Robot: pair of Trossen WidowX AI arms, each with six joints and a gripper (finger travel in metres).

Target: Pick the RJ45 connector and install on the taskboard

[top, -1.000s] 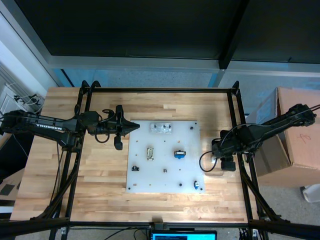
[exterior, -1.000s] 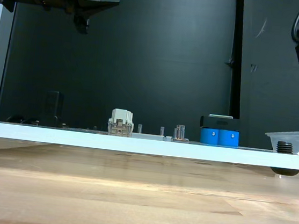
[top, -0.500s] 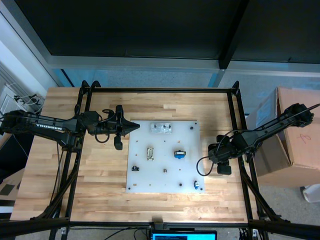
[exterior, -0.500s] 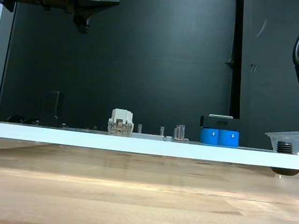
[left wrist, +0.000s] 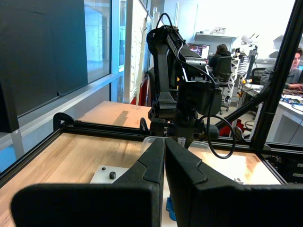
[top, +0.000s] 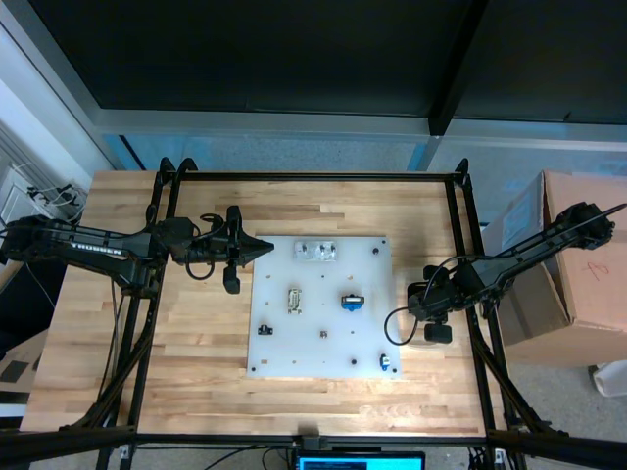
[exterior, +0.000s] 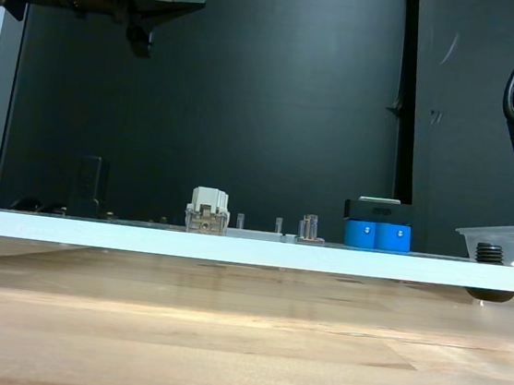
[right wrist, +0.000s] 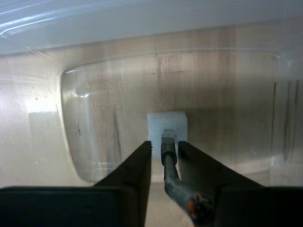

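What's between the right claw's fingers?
The right wrist view shows the RJ45 connector between the right gripper's fingers, standing in white foam in a clear tray, gaps either side. The left gripper hovers shut above the taskboard's left edge.

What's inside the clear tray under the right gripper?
In the tray: the RJ45 connector on a white foam block, its cable between the right gripper's open jaws. Its tip in the block is hidden. Left gripper, shut, hovers near the taskboard's far-left corner.
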